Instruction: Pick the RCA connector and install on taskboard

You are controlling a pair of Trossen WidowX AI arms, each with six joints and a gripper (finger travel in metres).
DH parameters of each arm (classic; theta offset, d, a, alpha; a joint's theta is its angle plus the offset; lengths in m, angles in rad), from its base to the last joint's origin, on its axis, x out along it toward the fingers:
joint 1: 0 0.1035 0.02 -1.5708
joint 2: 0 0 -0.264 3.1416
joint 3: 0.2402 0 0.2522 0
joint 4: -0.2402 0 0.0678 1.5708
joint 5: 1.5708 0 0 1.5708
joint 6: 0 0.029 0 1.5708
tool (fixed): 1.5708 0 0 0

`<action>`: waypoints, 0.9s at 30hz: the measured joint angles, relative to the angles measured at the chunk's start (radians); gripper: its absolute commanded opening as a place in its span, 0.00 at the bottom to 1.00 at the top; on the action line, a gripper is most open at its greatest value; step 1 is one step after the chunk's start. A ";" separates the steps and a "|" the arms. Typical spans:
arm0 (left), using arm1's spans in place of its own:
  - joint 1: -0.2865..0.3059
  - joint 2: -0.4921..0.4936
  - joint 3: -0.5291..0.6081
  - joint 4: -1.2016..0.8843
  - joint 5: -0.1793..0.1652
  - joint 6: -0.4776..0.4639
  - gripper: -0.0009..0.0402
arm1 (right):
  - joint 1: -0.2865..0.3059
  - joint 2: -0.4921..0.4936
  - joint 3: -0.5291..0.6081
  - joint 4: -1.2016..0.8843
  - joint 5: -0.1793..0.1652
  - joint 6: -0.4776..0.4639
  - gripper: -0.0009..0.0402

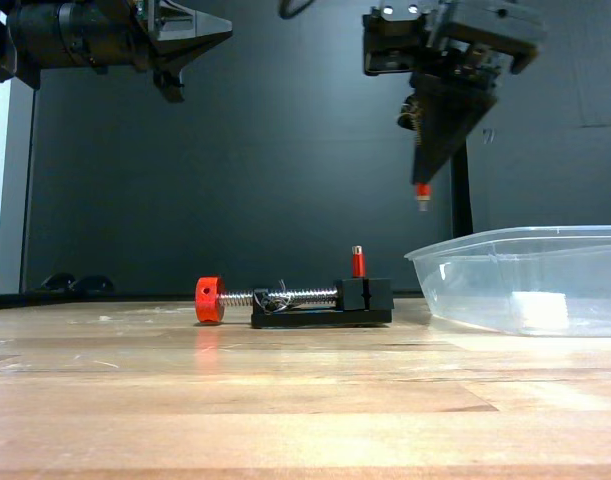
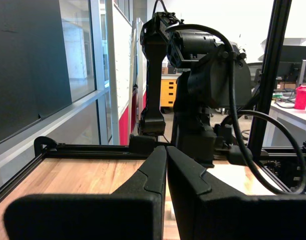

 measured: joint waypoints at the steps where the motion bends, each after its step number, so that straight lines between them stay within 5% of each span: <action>1: 0.000 0.000 0.000 0.000 0.000 0.000 0.02 | -0.002 0.009 0.004 0.011 0.000 0.000 0.02; 27: 0.000 0.000 0.000 0.000 0.000 0.000 0.02 | -0.026 0.190 0.128 0.072 -0.037 -0.029 0.02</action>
